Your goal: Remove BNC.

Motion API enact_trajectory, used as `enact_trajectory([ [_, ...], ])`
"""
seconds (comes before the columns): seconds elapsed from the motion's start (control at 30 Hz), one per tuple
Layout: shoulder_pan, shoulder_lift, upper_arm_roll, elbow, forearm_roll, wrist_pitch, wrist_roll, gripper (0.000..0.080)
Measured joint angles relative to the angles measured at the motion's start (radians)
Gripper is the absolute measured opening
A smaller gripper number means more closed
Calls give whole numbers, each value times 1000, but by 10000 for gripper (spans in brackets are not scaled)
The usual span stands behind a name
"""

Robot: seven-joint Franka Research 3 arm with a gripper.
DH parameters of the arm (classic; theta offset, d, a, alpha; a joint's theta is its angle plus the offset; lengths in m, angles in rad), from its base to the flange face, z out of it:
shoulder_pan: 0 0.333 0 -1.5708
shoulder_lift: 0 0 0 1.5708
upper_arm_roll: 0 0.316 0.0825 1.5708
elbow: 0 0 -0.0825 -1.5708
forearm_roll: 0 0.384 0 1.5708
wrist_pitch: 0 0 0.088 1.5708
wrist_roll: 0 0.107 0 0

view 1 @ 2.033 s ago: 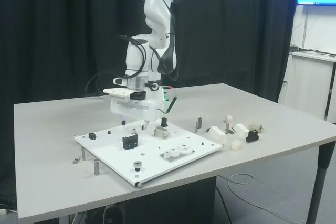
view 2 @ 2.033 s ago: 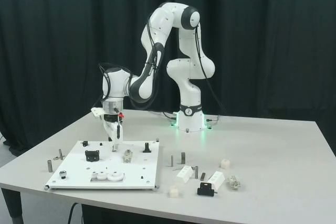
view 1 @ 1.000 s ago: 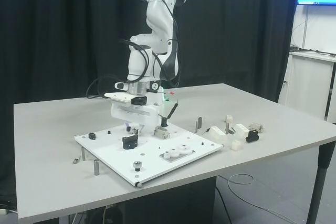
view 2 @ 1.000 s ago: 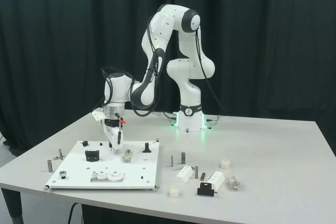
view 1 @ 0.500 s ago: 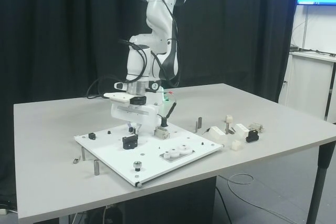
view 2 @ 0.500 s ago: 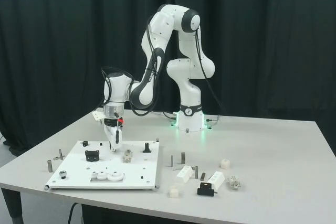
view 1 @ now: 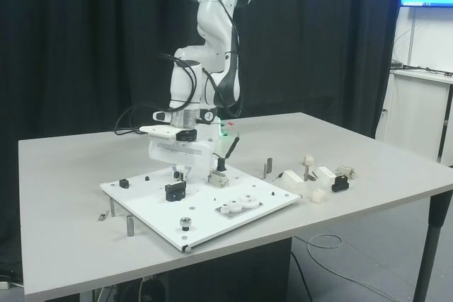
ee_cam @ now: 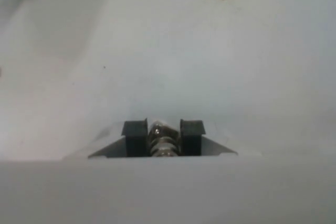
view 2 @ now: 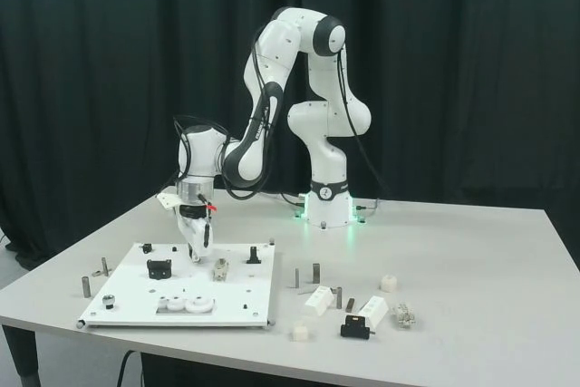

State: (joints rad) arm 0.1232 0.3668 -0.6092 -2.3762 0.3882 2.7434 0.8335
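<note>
The claw [ee_cam: 163, 139] was clamped on what looked like the BNC [ee_cam: 163, 141], a small metal plug pinched between its two black fingers [ee_cam: 135, 137] just above the white board [view 1: 205, 199], presumably to draw it straight up. Around the board the grey table [view 2: 471, 260] carried loose parts before black curtains [view 2: 91, 70].

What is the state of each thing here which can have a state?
end effector: shut on BNC, above the white board.
BNC: held between the black fingers, lifted off the board.
white board: lying flat on the grey table.
</note>
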Motion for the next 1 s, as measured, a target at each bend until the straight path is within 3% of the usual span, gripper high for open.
enact_trajectory([
  [0.43,-5,8,0,20,3,-35,-133,127],
  [1.0,-10,16,0,43,3,-83,-402,127],
])
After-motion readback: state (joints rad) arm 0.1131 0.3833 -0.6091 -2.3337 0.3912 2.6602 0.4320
